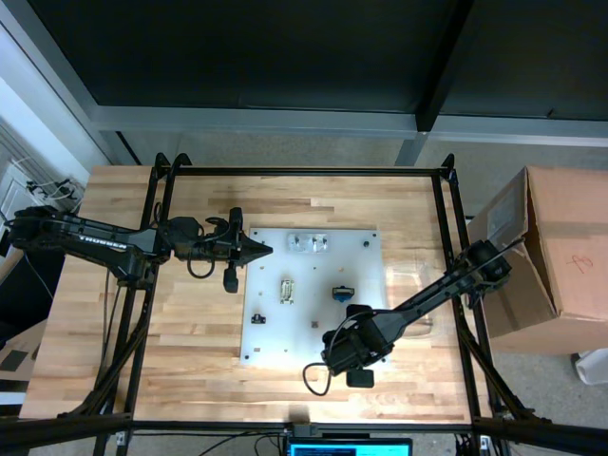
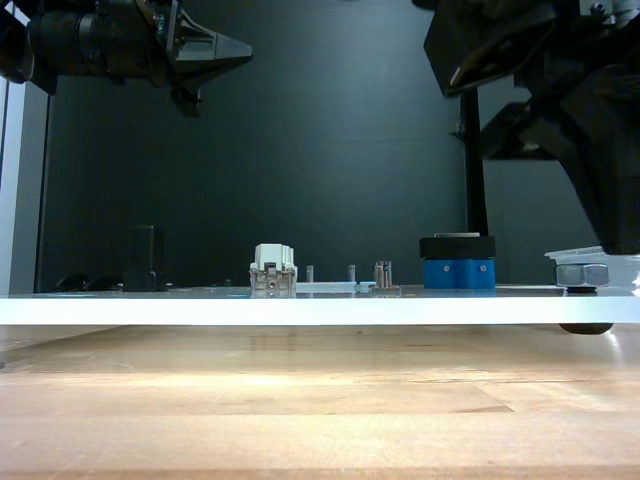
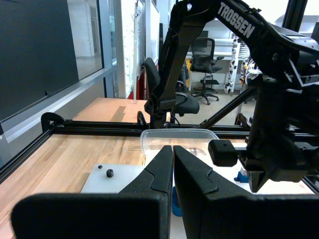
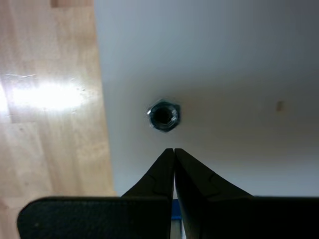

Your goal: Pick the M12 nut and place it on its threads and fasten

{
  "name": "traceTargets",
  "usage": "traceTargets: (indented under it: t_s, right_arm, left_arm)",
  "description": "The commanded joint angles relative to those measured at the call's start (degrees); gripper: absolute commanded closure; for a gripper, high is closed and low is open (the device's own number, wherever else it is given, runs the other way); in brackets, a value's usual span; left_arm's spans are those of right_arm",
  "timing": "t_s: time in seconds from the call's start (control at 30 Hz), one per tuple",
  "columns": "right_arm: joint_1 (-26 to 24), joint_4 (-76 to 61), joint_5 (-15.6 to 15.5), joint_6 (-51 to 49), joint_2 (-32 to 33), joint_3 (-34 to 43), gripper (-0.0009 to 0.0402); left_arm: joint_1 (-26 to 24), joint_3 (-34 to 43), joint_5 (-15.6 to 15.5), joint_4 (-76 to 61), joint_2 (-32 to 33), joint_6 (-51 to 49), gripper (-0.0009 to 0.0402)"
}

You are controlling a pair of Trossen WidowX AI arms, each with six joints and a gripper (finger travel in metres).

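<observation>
The M12 nut (image 4: pixel 163 115) is not held. It sits on the white board (image 1: pixel 285 342) close to the near right edge, where the bare wood of the desk (image 1: pixel 199 323) begins. Its bore shows dark from above, and in the low view only a thin dark collar shows beneath it. It therefore appears to be on its stud and run low, with no ribs visible. How tight it is cannot be told. The clear tray (image 3: pixel 179 135) stands behind it and does not contain it.

The right pincer (image 4: pixel 173 150) hangs directly above the nut, well clear of it, with its tips pressed together and nothing between them. The left pincer (image 3: pixel 173 148) is high over the board's left edge, pointing inward, and its tips are likewise together and empty.

The step in hand looks like the fastening. To do it well, the right pincer would have to part its tips wider than the hex. It should come straight down in line with the bore and seat its pads on two opposite flats rather than on corners. It should then turn about the vertical without pushing sideways, so the thread does not bind or cross.

The nut lies flat, wider than it is tall. Its bore axis stands upright, open end up towards the right wrist camera. In the low view it shows no tilt and turns one flat towards the near edge.
</observation>
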Motion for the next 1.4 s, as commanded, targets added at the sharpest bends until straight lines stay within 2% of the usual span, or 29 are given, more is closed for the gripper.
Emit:
traceTargets:
  t_s: [0.03,0.13,0.37,0.4,0.43,0.5,0.53,0.57,0.63,0.87,1.0,1.03,1.4]
  right_arm:
    - [-0.02,0.04,4.15,0.98,-0.11,0.04,0.0393]
    - [-0.02,0.70,5.33,0.81,0.15,-0.28,0.0393]
    - [0.04,5.01,4.90,1.11,0.20,-2.54,0.0393]
    - [0.09,5.01,2.95,1.29,0.20,-2.64,0.0393]
    - [0.09,4.92,-0.52,1.20,0.20,-2.64,0.0393]
    - [0.09,4.92,-9.44,0.66,0.04,-2.62,0.0393]
    - [0.09,4.61,-12.26,0.44,0.02,-2.54,0.0393]
    - [0.11,4.17,-13.25,0.35,-0.04,-2.51,0.0393]
    - [0.13,2.93,-11.61,0.37,-0.26,-2.54,0.0393]
    - [0.17,1.07,0.17,1.05,-1.14,-2.54,0.0393]
    - [0.20,1.51,5.27,2.34,-1.22,-2.54,0.0393]
    - [0.20,2.01,5.92,2.40,-1.22,-2.54,0.0393]
    - [0.24,5.51,5.40,2.32,-0.04,-3.74,0.0393]
  left_arm:
    - [0.00,0.02,0.02,-0.02,0.00,0.00,0.0393]
    - [0.00,0.02,0.02,-0.02,0.00,0.00,0.0393]
    - [0.00,0.02,0.02,0.00,0.00,0.02,0.0393]
    - [0.02,0.02,0.00,0.00,0.00,0.00,0.0393]
    - [0.00,0.02,0.02,0.00,0.00,0.00,0.0393]
    - [0.00,0.02,0.02,0.00,0.00,0.00,0.0393]
    - [0.00,0.02,0.02,-0.02,0.00,0.00,0.0393]
    - [0.00,0.02,0.00,-0.02,0.00,0.00,0.0393]
    - [0.00,0.02,0.02,0.00,0.00,0.00,0.0393]
    - [0.00,0.02,0.00,0.00,0.00,0.00,0.0393]
    - [0.00,0.02,0.02,0.00,0.00,0.02,0.0393]
    - [0.00,0.02,0.00,-0.02,0.00,0.00,0.0393]
    - [0.00,0.02,0.02,-0.02,0.00,0.00,0.0393]
